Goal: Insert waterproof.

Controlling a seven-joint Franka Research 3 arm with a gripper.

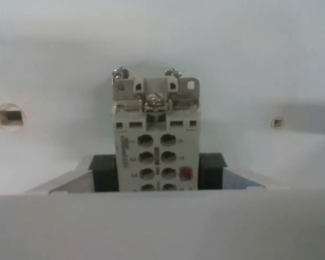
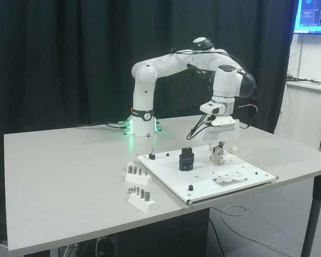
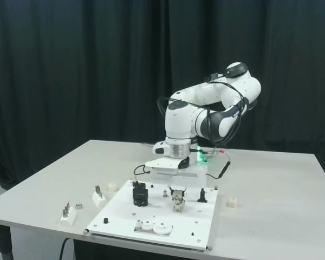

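Observation:
The waterproof connector (image 1: 156, 146) is a pale grey block with rows of round holes on its face and metal screws and clips at one end. My gripper (image 1: 158, 173) is shut on it, with a black finger pad (image 1: 104, 173) pressed against each side. In the room views the gripper (image 2: 218, 151) (image 3: 177, 196) points straight down over the white board (image 2: 203, 184) (image 3: 124, 219). The connector (image 2: 218, 157) (image 3: 178, 205) hangs at or just above the board's surface; I cannot tell whether it touches. A black socket block (image 2: 186, 159) (image 3: 139, 194) stands on the board beside it.
White gears (image 2: 230, 179) (image 3: 151, 227) lie near the board's front edge. Two white stands with bolts (image 2: 136, 174) (image 2: 142, 197) sit on the grey table beside the board. A small white cube (image 3: 232, 202) rests off the board. A black peg (image 3: 202, 195) stands near the gripper.

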